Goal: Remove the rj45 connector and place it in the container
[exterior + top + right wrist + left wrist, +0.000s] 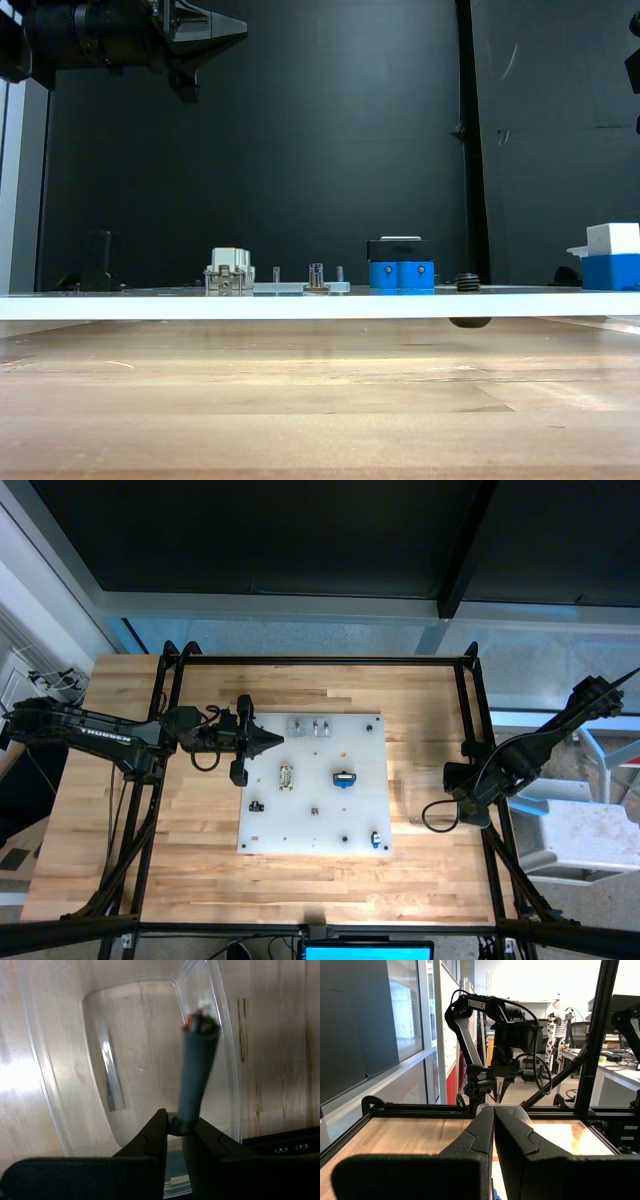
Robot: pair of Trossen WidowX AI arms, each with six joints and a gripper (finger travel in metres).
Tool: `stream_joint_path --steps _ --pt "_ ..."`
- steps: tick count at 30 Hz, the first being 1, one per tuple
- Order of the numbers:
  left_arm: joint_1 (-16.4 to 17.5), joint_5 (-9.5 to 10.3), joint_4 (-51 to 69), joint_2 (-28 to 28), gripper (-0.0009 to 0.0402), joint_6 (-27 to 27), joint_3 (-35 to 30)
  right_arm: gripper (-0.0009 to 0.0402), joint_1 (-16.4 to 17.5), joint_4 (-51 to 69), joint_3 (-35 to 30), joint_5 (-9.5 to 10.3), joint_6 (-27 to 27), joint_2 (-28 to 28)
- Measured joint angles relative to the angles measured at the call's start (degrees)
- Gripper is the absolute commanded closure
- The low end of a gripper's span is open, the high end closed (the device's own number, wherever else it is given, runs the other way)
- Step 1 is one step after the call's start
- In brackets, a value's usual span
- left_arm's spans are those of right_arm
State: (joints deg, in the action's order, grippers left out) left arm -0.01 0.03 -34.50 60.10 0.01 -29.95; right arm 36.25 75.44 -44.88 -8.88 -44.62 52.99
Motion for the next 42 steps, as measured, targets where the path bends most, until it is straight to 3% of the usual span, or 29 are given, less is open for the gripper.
stream_joint_path --steps 8,16,42 --pt "0.00 0.00 -0.02 0.00 0.0393 0.00 0.02 0.0256 0.00 0.04 0.00 0.00 0.02 0.00" --pt "0.00 0.02 -0.02 0.00 0.0393 0.00 0.00 0.0211 0.00 0.04 0.00 -0.02 0.13 0.02" --pt "0.00 0.02 -0.02 0.00 0.0393 0.00 0.00 0.0201 0.00 -0.04 0.00 -0.04 0.09 0.02"
